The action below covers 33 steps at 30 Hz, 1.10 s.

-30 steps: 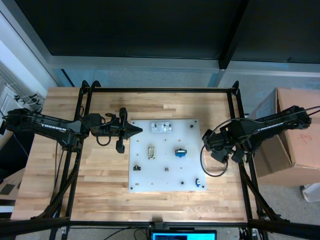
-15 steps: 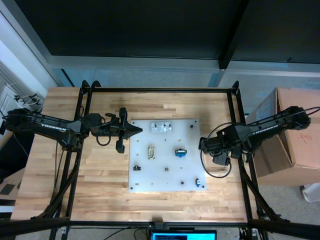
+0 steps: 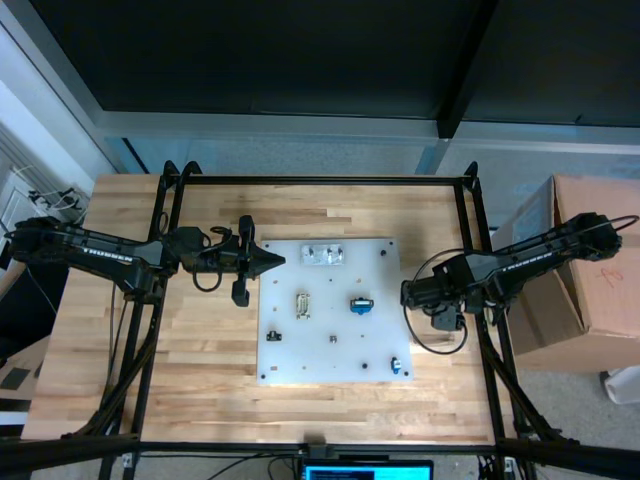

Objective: Pick the M12 nut and place it on its threads and fasten

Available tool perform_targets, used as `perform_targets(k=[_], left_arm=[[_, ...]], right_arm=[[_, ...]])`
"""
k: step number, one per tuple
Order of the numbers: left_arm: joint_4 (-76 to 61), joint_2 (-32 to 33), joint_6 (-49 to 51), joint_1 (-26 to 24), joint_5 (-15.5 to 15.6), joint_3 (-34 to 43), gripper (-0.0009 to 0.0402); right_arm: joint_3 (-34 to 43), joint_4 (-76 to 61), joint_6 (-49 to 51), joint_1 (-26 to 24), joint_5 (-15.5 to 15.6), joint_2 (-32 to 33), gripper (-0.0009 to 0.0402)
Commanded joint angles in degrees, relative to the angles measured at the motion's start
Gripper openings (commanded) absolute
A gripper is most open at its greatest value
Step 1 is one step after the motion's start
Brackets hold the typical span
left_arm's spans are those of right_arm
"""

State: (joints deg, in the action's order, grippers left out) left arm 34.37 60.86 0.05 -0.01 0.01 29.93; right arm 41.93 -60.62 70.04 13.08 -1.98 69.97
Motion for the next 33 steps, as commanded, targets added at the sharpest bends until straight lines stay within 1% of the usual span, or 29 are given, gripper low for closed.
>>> perform_targets(k=[1, 7, 16, 33], left_arm=[[0.02, 0.0, -0.02, 0.0, 0.0, 0.02, 0.0], [0.02, 0.0, -0.02, 0.0, 0.0, 0.02, 0.0], [0.02, 0.0, -0.02, 0.0, 0.0, 0.02, 0.0], [0.02, 0.0, -0.02, 0.0, 0.0, 0.02, 0.0]], right_arm=[[-0.87, 0.72, 1.01, -1.14, 0.0, -0.02, 0.0162], [-3.32, 4.5, 1.25, -2.38, 0.07, -0.02, 0.0155], [-6.69, 6.91, 1.16, -2.45, 0.07, -0.02, 0.0156], [-8.55, 10.14, 1.16, -2.62, 0.07, -0.02, 0.0156]])
